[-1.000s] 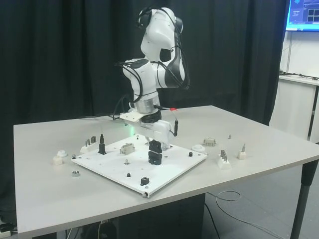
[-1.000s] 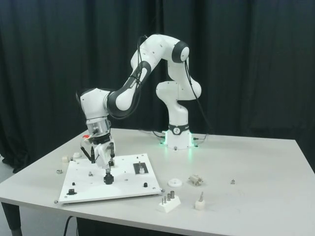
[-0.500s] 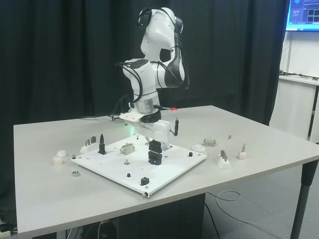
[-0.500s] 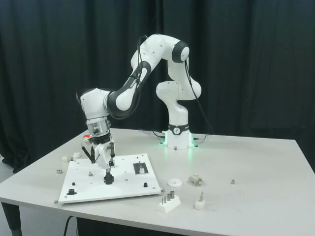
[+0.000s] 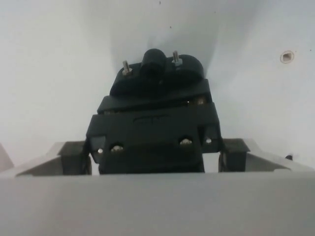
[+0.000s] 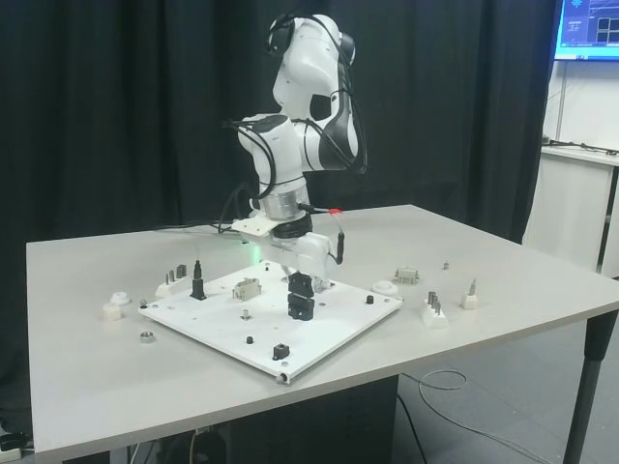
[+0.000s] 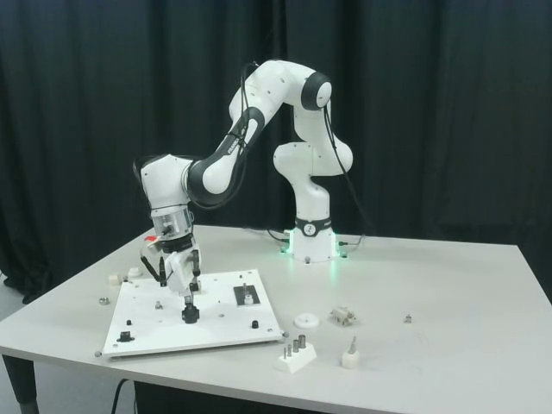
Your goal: Insert D-SUB.
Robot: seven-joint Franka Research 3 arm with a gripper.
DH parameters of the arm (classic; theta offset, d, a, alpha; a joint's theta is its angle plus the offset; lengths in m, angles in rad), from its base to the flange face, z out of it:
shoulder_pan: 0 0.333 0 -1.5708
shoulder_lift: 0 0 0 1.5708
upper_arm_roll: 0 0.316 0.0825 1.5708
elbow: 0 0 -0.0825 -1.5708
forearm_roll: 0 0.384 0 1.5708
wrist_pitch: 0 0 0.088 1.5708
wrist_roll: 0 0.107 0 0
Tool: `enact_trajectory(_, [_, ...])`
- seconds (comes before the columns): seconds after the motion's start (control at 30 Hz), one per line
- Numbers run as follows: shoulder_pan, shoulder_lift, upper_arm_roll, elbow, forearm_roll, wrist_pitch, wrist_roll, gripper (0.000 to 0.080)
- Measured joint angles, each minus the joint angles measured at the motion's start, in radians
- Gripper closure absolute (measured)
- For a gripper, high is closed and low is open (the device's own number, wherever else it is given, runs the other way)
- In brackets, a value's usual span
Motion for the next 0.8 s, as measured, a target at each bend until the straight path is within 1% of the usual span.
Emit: enact_trajectory(0.8, [0.001, 0.0, -0.001, -0.003, 0.0, 0.011, 0.014, 0.0233])
